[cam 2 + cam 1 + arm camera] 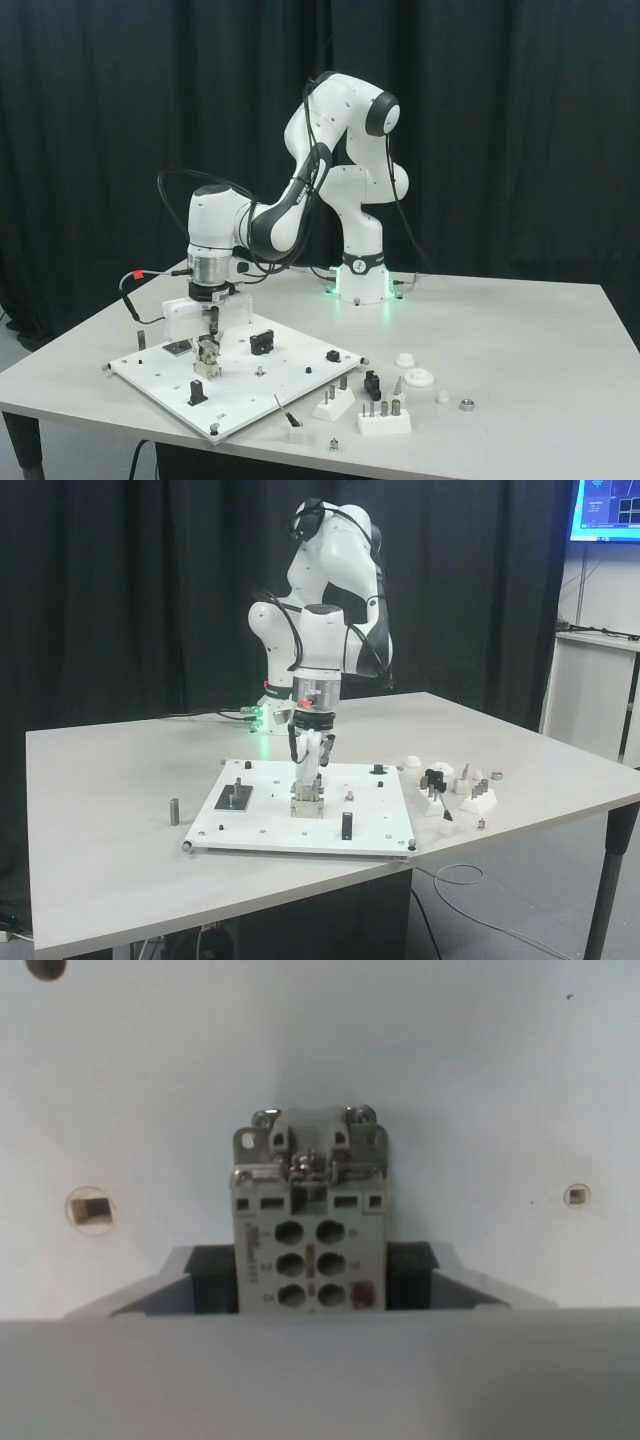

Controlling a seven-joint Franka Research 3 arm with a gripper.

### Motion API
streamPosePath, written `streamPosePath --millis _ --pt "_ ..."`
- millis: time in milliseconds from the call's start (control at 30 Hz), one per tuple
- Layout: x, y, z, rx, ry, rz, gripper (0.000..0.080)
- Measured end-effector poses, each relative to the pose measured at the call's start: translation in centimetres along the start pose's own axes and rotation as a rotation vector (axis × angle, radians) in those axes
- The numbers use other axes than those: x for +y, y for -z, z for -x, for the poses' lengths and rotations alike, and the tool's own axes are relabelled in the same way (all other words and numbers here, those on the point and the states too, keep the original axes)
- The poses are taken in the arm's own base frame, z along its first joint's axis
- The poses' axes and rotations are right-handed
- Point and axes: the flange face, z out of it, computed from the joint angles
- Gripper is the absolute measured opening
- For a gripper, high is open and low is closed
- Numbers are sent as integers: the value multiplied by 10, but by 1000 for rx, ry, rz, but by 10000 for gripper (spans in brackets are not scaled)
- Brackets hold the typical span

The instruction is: Insert waterproof.

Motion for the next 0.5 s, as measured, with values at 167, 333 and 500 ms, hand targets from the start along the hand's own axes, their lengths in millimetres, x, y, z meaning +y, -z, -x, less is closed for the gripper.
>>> streamPosePath --millis 167,333,500 --pt "0 0 0 0 1 -1 310" --pt "0 -1 1 1 2 -3 310" --pt "0 -1 2 1 3 -4 310"
